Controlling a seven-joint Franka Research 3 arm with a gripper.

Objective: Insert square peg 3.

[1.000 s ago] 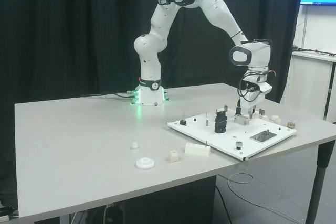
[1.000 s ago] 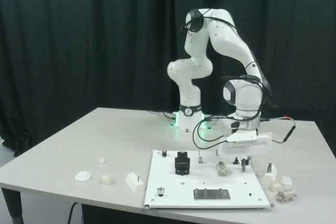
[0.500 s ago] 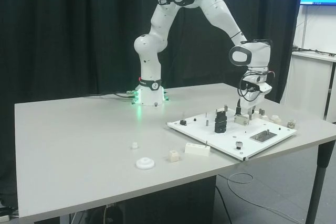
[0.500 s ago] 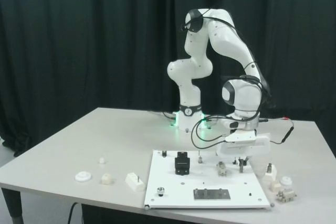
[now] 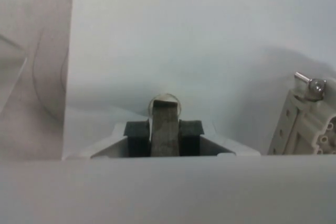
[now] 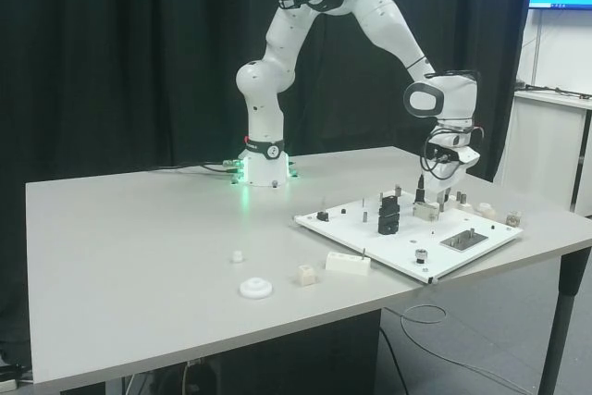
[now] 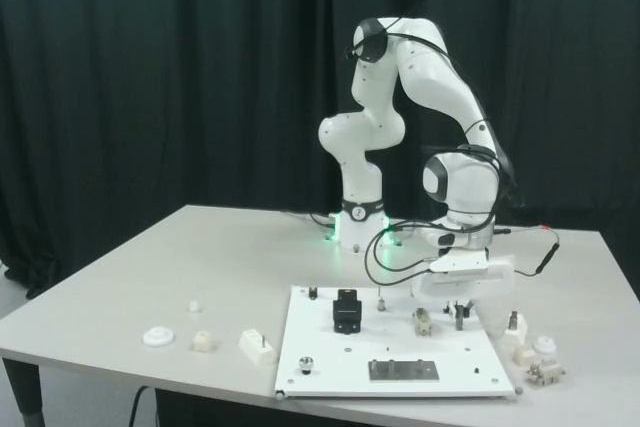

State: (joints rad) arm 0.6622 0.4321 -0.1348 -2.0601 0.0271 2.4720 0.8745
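In the wrist view the gripper's (image 5: 165, 139) upper part is hidden by the camera housing, and the connector (image 5: 307, 124) is cut off at the edge. The peg's (image 5: 165, 129) tip contact cannot be told.

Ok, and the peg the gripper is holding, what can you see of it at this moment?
The square peg looks like a short, flat-sided grey bar of dull metal, held upright between the gripper's two black fingers, which are shut on its sides. Only its upper length shows in the wrist view; its lower end sits over a small round spot on the white board, and contact there cannot be judged. In the room views it is a thin stub under the gripper, above the board's rear part.
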